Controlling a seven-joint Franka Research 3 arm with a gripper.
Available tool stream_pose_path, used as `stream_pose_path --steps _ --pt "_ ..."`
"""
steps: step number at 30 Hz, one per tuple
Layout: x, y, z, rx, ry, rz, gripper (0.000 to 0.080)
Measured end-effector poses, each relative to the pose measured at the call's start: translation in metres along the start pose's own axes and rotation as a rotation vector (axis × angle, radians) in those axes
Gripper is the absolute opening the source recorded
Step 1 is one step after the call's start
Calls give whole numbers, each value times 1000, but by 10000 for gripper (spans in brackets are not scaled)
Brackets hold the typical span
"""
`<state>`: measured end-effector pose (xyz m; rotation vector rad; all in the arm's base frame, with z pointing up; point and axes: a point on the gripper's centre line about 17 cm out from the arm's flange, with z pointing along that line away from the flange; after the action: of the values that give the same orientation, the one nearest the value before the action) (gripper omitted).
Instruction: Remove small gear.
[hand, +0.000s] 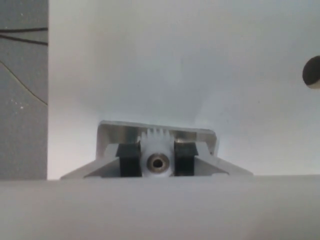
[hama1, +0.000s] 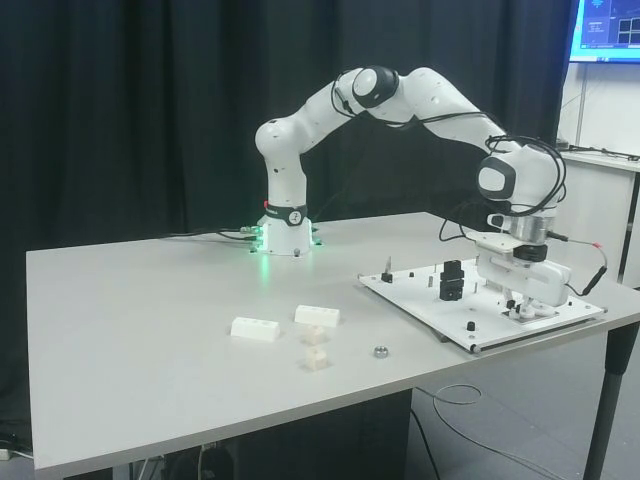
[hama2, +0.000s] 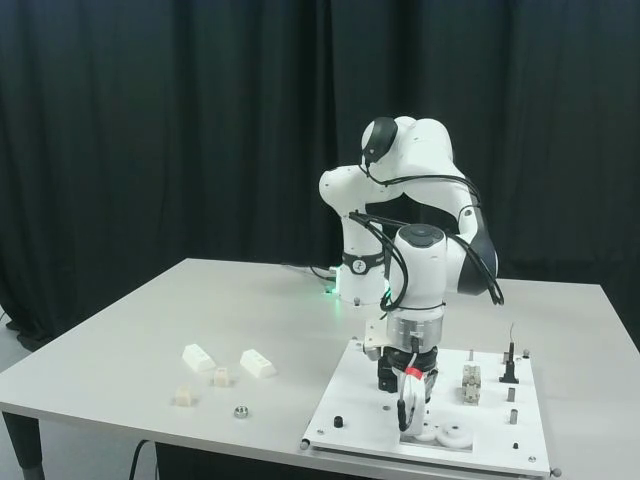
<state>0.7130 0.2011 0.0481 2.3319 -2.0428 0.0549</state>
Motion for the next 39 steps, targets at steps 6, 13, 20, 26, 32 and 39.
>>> stream_pose_path --steps 6,13,20,26,32,39 --pt "0 0 0 5 13 -2 136" --pt "1 0 0 12 21 4 136" --pt "1 0 0 14 1 37 136" --pt "1 0 0 17 -18 59 136" --pt "0 0 0 21 -16 58 136" --pt "0 0 0 29 -6 58 136"
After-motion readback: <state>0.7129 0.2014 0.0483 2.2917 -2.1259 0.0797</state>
